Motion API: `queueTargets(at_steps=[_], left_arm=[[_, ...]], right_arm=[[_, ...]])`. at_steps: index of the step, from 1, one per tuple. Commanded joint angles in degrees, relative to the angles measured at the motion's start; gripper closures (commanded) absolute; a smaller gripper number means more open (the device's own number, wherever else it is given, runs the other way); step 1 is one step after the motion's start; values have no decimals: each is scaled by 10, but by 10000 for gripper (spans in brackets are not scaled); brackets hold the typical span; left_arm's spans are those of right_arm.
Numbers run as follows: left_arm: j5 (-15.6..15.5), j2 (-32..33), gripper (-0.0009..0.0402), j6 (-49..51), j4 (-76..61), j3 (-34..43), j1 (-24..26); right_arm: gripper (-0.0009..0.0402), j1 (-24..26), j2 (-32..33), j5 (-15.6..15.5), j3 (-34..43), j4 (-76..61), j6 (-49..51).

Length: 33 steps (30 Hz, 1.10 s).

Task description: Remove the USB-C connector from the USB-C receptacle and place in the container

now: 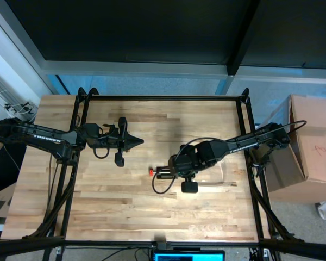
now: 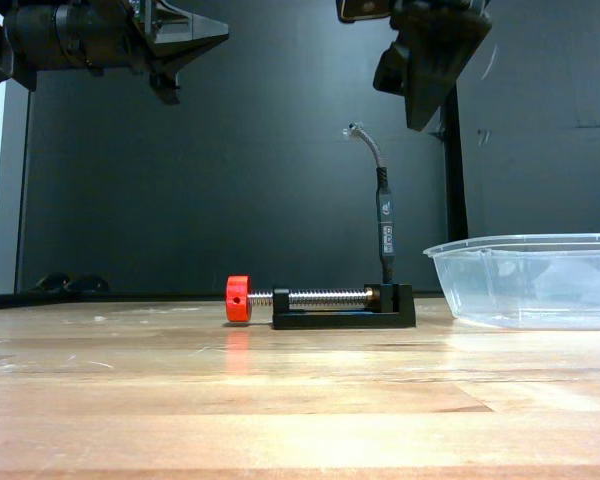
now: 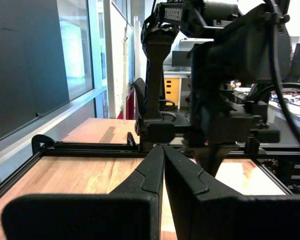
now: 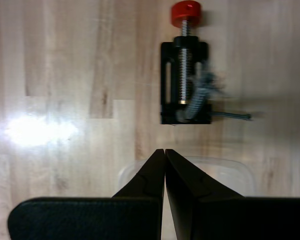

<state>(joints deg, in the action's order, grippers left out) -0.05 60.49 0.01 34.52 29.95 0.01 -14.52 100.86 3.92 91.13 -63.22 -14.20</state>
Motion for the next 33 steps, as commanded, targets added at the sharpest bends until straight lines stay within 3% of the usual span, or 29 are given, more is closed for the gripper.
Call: queueTargets(at_steps=[1, 18, 24, 33], left_arm=[[0, 0, 393, 0, 0, 0, 0], [0, 0, 393, 0, 0, 0, 0], [0, 0, 393, 0, 0, 0, 0], [0, 0, 393, 0, 0, 0, 0]], right_arm=[[368, 11, 0, -1, 0, 0, 8], [188, 18, 10, 2, 9, 9, 42], [178, 18, 41, 1, 26, 6, 48], [197, 18, 77, 1, 20, 16, 75]])
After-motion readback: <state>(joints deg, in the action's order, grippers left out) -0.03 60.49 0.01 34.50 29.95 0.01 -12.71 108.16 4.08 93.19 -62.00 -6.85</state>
